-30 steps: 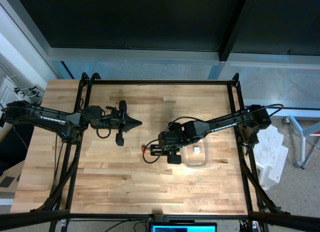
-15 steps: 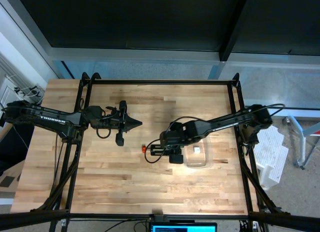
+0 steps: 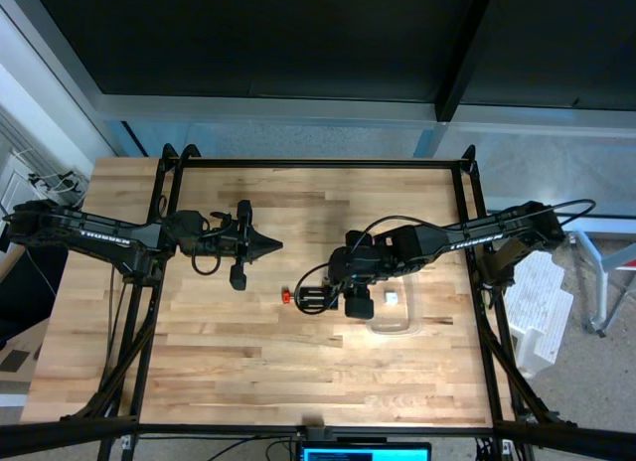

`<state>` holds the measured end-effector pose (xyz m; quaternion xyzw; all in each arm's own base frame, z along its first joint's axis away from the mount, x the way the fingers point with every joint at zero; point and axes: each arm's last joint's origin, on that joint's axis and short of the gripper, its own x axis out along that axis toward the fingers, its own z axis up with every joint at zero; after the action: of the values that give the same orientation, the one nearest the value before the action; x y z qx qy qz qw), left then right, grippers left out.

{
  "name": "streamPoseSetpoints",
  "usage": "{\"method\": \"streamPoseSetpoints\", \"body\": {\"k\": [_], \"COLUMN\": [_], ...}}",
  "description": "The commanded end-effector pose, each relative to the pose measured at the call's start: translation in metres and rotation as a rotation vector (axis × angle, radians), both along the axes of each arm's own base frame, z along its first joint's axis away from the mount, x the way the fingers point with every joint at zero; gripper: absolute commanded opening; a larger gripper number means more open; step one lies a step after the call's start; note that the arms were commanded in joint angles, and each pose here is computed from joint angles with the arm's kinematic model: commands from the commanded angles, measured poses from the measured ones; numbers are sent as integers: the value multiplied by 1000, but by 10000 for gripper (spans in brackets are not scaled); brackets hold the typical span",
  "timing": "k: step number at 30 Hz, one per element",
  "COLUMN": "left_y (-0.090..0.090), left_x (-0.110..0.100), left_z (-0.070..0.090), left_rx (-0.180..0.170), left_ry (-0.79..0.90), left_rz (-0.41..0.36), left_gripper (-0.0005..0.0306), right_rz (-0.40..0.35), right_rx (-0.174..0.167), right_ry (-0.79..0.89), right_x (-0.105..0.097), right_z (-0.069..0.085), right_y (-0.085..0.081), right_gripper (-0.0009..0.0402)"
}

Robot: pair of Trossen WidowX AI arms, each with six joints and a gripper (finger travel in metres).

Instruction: Pick the USB-C connector and install on taskboard

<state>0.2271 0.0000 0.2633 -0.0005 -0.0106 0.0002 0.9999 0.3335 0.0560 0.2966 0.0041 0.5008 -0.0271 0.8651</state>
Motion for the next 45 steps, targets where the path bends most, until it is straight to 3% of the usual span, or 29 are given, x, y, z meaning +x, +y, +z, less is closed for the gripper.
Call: {"method": "streamPoseSetpoints", "body": {"k": [1, 11, 14, 25, 30, 34, 36, 45], "left_y": [0, 0, 0, 0, 0, 0, 0, 0], "left_x": [0, 0, 1, 1, 1, 1, 1, 1], "left_z": [-1, -1, -1, -1, -1, -1, -1, -1], "left_rx": [0, 0, 0, 0, 0, 0, 0, 0], "left_ry": [3, 2, 6, 6, 6, 6, 6, 6], "left_rz": [0, 0, 0, 0, 0, 0, 0, 0], "left_gripper": [0, 0, 0, 0, 0, 0, 0, 0], "right_rz": [-3, 1, 4, 9, 8, 36, 28, -10], "right_rx": [3, 2, 0, -34, -40, 30, 49, 19], "right_ry": [-10, -14, -35, -251, -401, -560, -636, -889], "right_x": [-1, -3, -7, -17, -26, -35, -42, -74], "right_z": [3, 6, 12, 40, 45, 41, 39, 23], "right_y": [0, -1, -2, -31, -39, -48, -54, -60], "right_gripper": [204, 203, 187, -5, 7, 1, 2, 0]}}
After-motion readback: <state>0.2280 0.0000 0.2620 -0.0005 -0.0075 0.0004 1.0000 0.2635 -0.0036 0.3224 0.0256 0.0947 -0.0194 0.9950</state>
